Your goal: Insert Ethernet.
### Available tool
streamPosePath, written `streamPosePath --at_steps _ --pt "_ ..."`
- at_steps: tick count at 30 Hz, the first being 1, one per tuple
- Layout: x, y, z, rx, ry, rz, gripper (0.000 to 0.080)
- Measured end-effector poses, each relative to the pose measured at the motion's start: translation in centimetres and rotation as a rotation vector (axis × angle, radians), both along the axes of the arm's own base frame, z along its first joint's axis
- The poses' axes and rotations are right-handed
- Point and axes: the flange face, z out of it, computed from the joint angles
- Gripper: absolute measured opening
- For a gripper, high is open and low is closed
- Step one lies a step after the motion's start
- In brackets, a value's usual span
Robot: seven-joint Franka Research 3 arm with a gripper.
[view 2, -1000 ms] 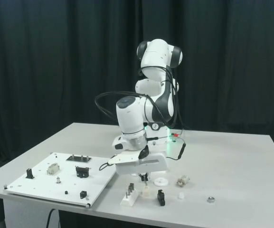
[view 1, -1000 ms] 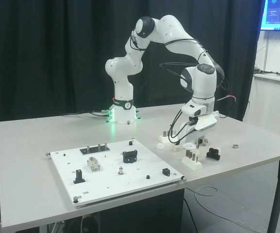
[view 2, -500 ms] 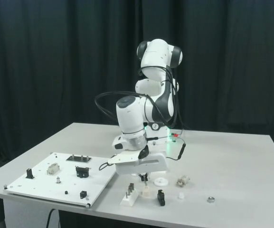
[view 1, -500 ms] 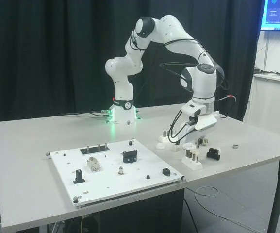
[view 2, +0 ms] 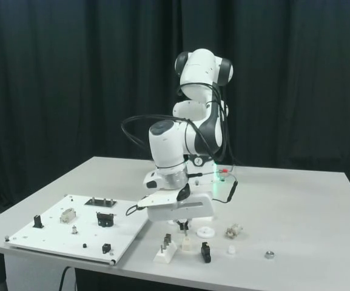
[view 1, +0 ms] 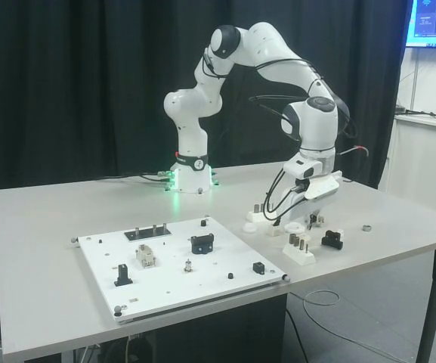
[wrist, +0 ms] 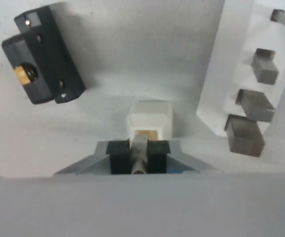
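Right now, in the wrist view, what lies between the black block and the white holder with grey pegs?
In the wrist view, a small white stand sits there on the grey table, under the gripper and its thin plug.

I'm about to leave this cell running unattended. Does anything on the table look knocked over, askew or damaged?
Nothing stands out. The loose parts beside the white board stand upright and apart, including the black block and the white holder with its pegs. The gripper is shut on a small plug above a white stand.
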Motion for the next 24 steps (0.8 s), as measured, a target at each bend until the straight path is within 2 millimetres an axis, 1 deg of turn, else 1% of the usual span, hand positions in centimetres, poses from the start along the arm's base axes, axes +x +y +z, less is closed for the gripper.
streamPosePath --at_steps 5,9,24 --pt "0.1 -0.3 0.5 -0.014 -0.012 0.006 0.0070" --pt "0.3 -1.1 1.1 -0.030 -0.024 -0.013 0.0070" --pt "1.2 -5.2 4.3 -0.125 -0.106 -0.080 0.0070"
